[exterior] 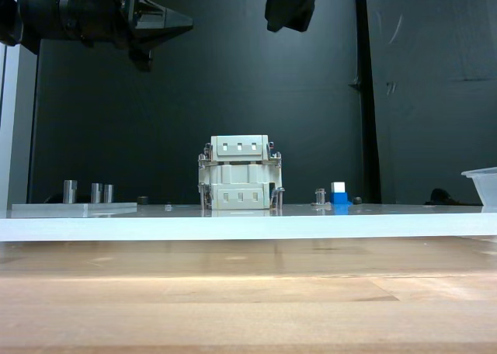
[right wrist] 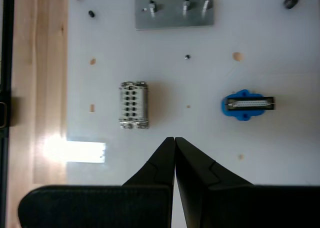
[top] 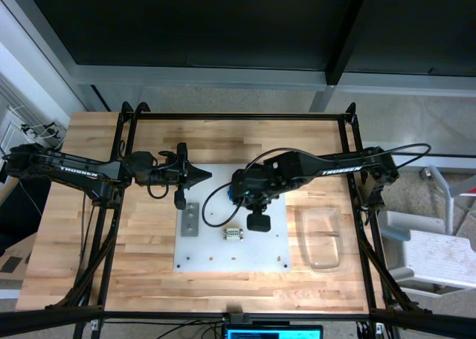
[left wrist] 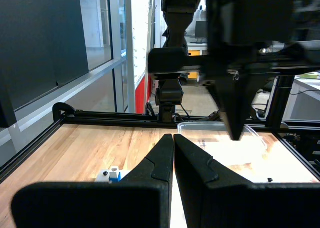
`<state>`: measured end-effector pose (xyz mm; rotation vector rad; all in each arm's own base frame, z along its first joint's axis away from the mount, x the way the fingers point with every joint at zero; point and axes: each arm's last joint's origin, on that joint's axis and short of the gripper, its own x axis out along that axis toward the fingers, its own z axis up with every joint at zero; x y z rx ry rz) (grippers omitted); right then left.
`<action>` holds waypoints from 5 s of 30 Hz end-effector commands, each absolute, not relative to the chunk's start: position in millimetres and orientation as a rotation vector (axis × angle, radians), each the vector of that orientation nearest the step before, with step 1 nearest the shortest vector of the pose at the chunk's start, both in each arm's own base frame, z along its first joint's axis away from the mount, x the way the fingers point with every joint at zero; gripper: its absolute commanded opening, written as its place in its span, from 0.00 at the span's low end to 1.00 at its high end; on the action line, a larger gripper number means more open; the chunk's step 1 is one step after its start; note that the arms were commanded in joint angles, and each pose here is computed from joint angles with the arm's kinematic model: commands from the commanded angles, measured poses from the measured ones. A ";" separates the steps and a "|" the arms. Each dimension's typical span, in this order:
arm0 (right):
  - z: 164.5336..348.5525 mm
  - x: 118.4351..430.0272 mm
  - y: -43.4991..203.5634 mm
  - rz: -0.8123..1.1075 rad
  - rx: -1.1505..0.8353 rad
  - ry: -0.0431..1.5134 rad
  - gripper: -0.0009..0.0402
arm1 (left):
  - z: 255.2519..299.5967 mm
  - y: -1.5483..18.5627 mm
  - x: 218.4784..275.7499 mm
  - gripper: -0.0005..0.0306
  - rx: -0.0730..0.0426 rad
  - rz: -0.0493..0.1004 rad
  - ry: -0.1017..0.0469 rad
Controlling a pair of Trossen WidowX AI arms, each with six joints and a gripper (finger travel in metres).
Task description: Remove the HAN10-E connector and place it in the container
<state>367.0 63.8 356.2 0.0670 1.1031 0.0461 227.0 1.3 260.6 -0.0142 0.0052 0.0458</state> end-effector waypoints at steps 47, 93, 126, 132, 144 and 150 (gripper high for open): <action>275.1 436.1 114.3 -0.038 0.024 1.293 0.74 | 260.7 1.4 227.1 0.02 -0.014 0.046 0.005; 216.6 443.2 124.8 0.008 0.025 1.316 0.59 | 260.8 1.4 227.1 0.02 -0.014 0.046 0.004; 225.4 439.9 125.1 0.065 0.030 1.313 0.04 | 260.8 1.4 227.1 0.02 -0.014 0.046 0.004; 231.2 438.1 124.8 0.068 0.032 1.301 0.03 | 260.7 1.3 227.1 0.02 -0.014 0.045 0.005; 263.1 425.2 123.4 0.080 0.037 1.247 0.03 | 260.7 1.3 227.1 0.02 -0.014 0.046 0.005; 281.7 412.5 122.4 0.067 0.019 1.211 0.03 | 260.8 1.4 227.1 0.02 -0.014 0.046 0.004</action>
